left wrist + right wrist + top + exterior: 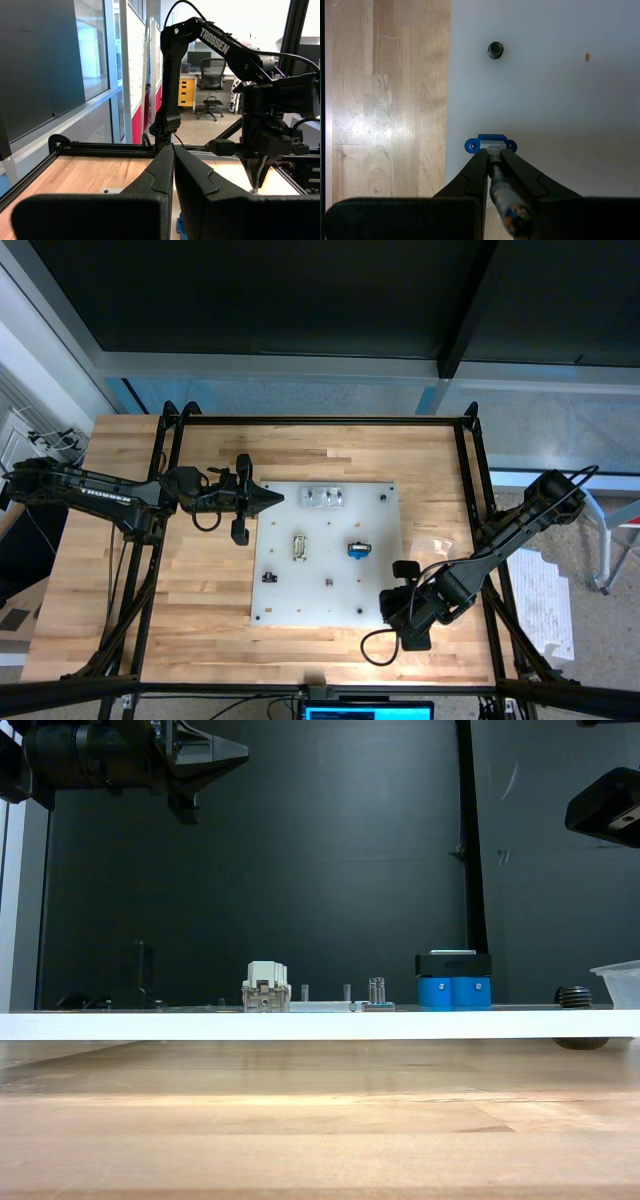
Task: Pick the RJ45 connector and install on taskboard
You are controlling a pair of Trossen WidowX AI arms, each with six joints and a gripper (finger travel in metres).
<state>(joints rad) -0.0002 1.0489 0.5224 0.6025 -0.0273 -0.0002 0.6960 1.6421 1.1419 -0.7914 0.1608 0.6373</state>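
Observation:
In the right wrist view my right gripper (491, 152) is shut on the RJ45 connector (495, 171). Its short grey tail (512, 216) ends in coloured wires. A blue fitting (490, 144) on the white taskboard (560, 100) lines up just past the fingertips. From above, the right gripper (396, 612) hangs over the taskboard's (300, 590) near right corner. The low view shows it (605, 812) raised well above the board. My left gripper (272, 498) is shut on nothing, hovering high over the board's far left edge.
The board carries a blue fitting (358, 550), a pale block connector (298, 547), silver fittings (324, 498) and a black corner bolt (495, 50). A clear plastic tray (432, 543) lies on the wood right of the board. A black frame (470, 470) rings the table.

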